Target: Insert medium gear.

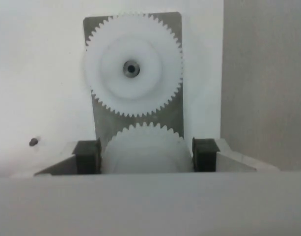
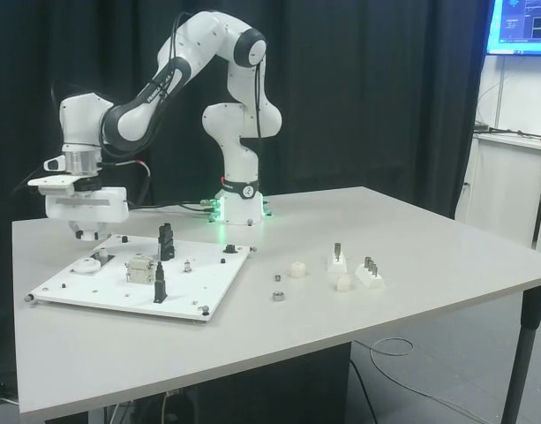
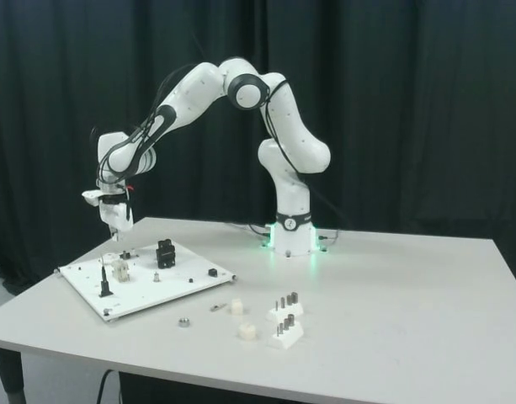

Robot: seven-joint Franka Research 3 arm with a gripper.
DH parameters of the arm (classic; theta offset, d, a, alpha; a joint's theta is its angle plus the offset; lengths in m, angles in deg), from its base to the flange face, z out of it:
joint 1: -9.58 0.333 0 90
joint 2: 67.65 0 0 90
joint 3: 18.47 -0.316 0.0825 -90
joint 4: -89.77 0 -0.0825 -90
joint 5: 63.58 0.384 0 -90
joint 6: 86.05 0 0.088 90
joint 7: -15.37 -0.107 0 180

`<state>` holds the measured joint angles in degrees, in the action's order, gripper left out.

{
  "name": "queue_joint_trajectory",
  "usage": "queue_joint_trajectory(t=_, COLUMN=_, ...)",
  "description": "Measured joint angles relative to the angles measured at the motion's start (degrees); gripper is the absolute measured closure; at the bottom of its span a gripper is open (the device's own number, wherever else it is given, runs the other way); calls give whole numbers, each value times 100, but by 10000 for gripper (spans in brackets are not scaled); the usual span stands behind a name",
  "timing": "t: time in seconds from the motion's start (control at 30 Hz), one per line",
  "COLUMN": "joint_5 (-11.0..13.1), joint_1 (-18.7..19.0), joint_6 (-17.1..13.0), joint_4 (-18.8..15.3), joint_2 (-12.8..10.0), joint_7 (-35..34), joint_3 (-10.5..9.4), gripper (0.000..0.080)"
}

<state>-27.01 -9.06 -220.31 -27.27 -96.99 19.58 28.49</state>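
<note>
In the wrist view a white medium gear (image 1: 146, 145) sits between my gripper's (image 1: 146, 157) two black fingertips (image 1: 86, 156), which press on its sides. Beyond it a large white gear (image 1: 133, 66) lies on a grey metal plate (image 1: 98, 27), with its teeth close to those of the medium gear. From the room views my gripper (image 2: 91, 234) hangs a little above the far left corner of the white board (image 2: 195, 287), over the large gear (image 2: 86, 266). The second room view shows the gripper (image 3: 114, 227) above the same gear (image 3: 112, 257).
Black fixtures (image 2: 166, 240) and a black post (image 2: 160, 284) stand on the board beside a small white part (image 2: 142, 268). On the table to the right lie a small nut (image 2: 277, 294), a white gear (image 2: 297, 269) and white peg holders (image 2: 369, 276).
</note>
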Motion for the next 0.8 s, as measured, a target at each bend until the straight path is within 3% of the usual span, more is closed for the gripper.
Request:
queue_joint_trajectory(t=0.2, joint_5=0, joint_1=-10, joint_6=19, joint_4=153, joint_2=-228, joint_7=-2, joint_3=-24, gripper=403)
queue_joint_trajectory(t=0.47, joint_5=0, joint_1=-32, joint_6=259, joint_4=400, joint_2=-509, joint_7=-85, joint_3=-25, gripper=403)
queue_joint_trajectory(t=0.8, joint_5=0, joint_1=-79, joint_6=519, joint_4=513, joint_2=-623, joint_7=-117, joint_3=-24, gripper=403)
